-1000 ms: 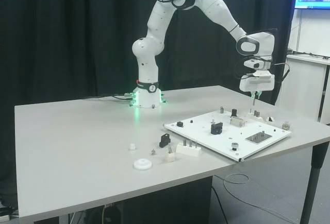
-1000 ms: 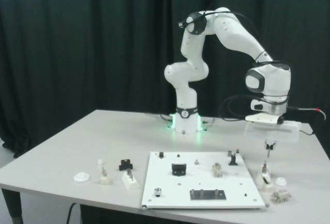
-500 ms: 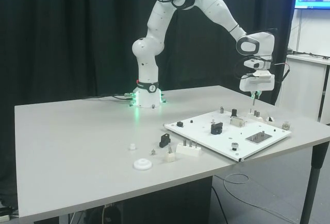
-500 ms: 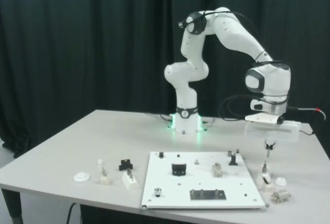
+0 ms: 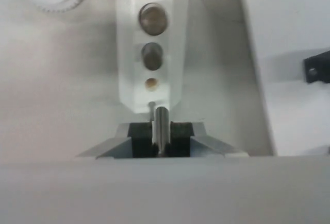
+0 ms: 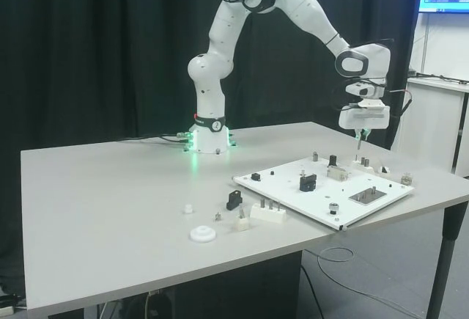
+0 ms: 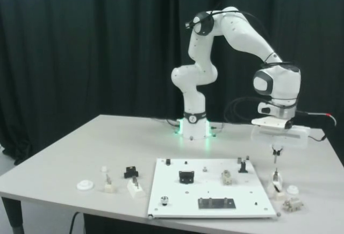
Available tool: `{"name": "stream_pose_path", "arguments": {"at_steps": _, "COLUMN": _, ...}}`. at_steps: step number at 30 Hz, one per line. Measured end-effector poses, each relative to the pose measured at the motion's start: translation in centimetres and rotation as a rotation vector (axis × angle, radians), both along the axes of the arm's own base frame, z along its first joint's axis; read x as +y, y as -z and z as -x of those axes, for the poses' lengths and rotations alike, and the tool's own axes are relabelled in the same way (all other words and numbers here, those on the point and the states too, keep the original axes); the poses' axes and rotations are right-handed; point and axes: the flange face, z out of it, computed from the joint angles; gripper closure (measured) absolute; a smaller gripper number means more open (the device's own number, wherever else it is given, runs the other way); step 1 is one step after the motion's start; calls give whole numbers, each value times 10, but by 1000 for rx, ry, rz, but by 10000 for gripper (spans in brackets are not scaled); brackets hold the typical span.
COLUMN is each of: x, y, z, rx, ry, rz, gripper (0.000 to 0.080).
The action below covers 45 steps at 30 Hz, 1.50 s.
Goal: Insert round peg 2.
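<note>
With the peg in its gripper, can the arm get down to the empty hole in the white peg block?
Probably yes. The gripper holds the round peg upright, above the white peg block, off the white board's edge. The small empty hole lies open, just ahead of the peg's tip, with nothing between them.

white gear [image 6: 202, 235] and small black bracket [image 6: 234, 201] on grey table [image 6: 102, 187]

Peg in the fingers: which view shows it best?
Wrist view: the peg fills the centre, clamped between the black fingers above the white block. In both room views it is only a thin sliver under the gripper.
</note>
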Motion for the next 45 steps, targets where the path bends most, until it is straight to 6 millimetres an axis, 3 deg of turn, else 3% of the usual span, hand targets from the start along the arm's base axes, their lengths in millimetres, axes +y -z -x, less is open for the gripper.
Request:
{"name": "stream_pose_path", "arguments": {"at_steps": 12, "x": -41, "y": -17, "z": -17, "rx": 27, "ry": -8, "rz": 95, "gripper": 735}}
{"name": "stream_pose_path", "arguments": {"at_steps": 28, "x": -113, "y": -31, "z": -35, "rx": 97, "ry": -37, "rz": 163, "gripper": 735}}
{"name": "stream_pose_path", "arguments": {"at_steps": 38, "x": -152, "y": -27, "z": -31, "rx": 142, "ry": -64, "rz": 163, "gripper": 735}}
{"name": "stream_pose_path", "arguments": {"at_steps": 45, "x": -167, "y": -21, "z": -21, "rx": 160, "ry": -68, "rz": 158, "gripper": 735}}
